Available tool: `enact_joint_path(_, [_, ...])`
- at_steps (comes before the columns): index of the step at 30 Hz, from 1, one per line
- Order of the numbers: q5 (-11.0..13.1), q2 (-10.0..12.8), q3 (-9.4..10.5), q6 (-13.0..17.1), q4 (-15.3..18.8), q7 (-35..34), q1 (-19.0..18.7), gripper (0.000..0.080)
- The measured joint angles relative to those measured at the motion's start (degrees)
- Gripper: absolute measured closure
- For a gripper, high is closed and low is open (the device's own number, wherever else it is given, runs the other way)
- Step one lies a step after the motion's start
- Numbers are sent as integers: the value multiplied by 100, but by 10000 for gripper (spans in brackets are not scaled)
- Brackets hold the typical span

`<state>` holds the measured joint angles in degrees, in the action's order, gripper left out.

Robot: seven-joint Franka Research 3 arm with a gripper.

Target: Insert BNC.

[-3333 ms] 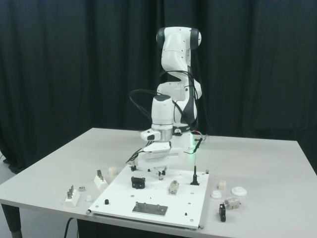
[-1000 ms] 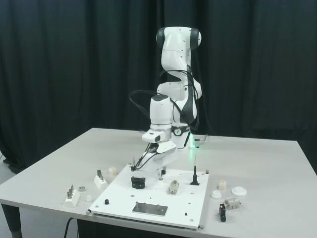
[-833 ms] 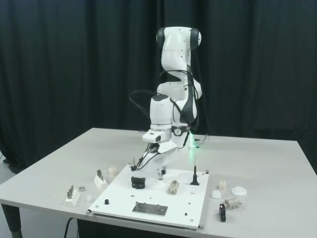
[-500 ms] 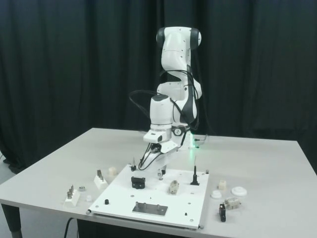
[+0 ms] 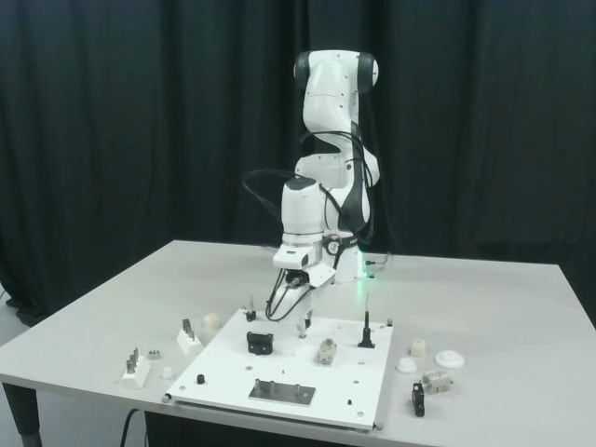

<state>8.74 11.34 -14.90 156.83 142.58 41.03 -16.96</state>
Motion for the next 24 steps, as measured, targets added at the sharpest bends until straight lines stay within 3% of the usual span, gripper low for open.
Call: enact_joint_path(24, [0,12,2,-118,-49,1110,7,677])
